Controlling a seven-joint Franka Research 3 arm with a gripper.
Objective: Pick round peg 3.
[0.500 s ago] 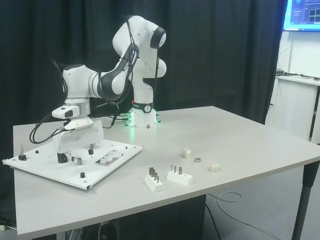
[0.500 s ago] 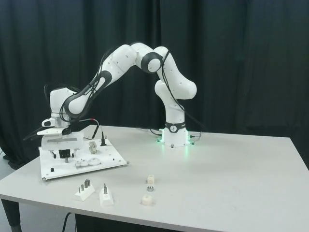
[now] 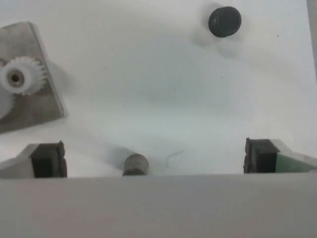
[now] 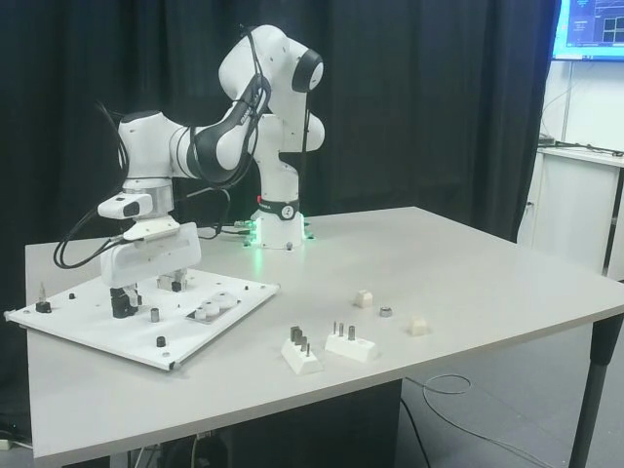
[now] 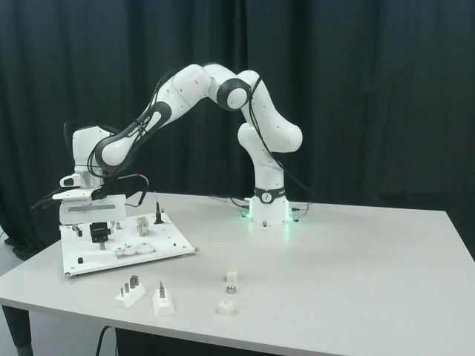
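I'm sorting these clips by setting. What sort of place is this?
Probably a robotics lab or test cell: a white arm is bolted to a grey table, black curtains close off the back, and a white board carries pegs and gears for assembly trials.

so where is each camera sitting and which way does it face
Wrist view: on the arm's wrist, looking down past both open fingers at the white board, a grey peg and a white gear.
First room view: off the table's front corner, facing the whole arm and tool.
Second room view: off another side, facing the arm's base and the black curtain.
Both room views share arm, board and table.
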